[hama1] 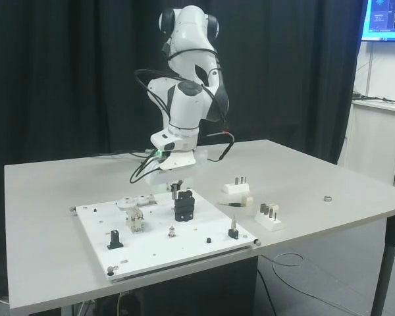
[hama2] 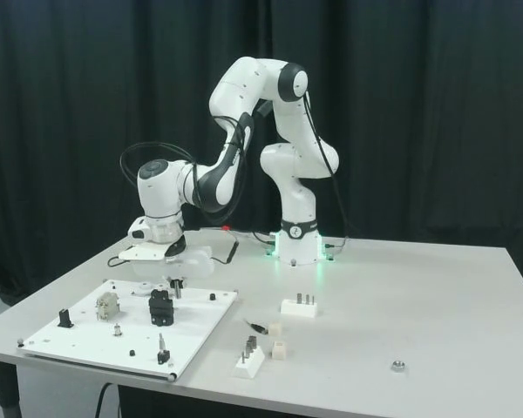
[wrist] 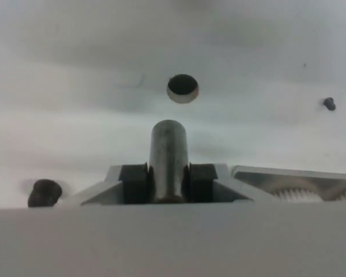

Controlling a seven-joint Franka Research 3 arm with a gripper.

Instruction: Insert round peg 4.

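White board — one hole, one peg

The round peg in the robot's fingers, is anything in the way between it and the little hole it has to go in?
No, nothing visible is. The gripper holds the round peg, and in the wrist view only bare white board lies between the peg's tip and the hole. The black screws sit off to the sides.

Wrist cam: close, looking down onto white board. Two room cams: farther off, opposite table corners; both share arm, board, grey table.
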